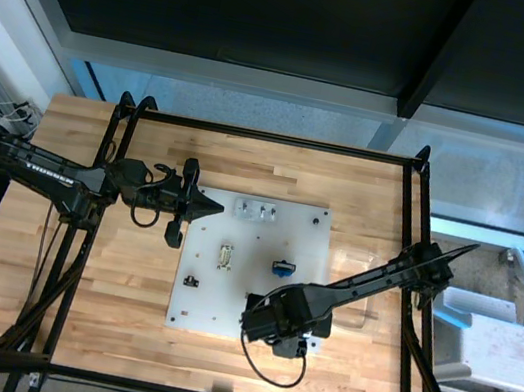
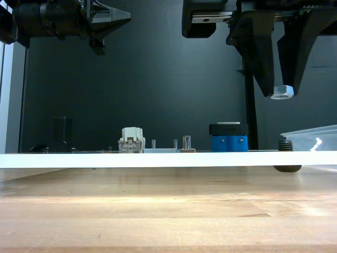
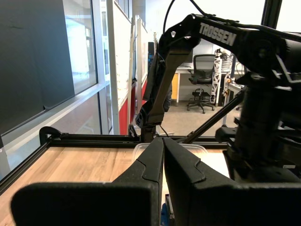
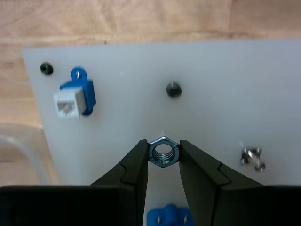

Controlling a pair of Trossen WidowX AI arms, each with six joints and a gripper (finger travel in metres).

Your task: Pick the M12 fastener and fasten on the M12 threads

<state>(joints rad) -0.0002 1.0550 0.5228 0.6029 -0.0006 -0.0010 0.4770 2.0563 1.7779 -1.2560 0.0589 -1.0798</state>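
Right end effector (image 4: 163,149): clenched on the nut (image 4: 163,154). The two fingertips pinch opposite flats of the silver hex nut, and its threaded bore faces the wrist camera.

Low view: the nut (image 2: 281,91) hangs at the tips of the right end effector (image 2: 281,90), high over the board (image 2: 158,159) and touching nothing else. It is not on its stud. The stud (image 2: 285,143) is bare, with its black ribs showing. It stands almost straight below the nut, well apart from it, in front of the clear tray (image 2: 316,137).

High view: the right arm reaches in from the desk's right edge. Its end effector (image 1: 291,341) is over the near right part of the board (image 1: 223,301). The arm hides the nut and stud here. The tray (image 1: 368,288) sits on the desk (image 1: 119,313) just beside the board's right edge.

Left end effector (image 1: 209,207): fingers pressed together and grasping nothing. In its wrist view the two black fingers (image 3: 150,165) meet along their inner edges. It is held high, with its tips over the board's far left edge and well apart from the nut. Low view: it (image 2: 113,20) is level with the right arm's wrist.

Others on the board:
- Blue block (image 2: 229,141) with a dark cap, mid-right, just left of the stud as the low view shows it.
- Grey connector (image 2: 131,141), mid-board.
- Small silver post (image 2: 186,143), between those two.
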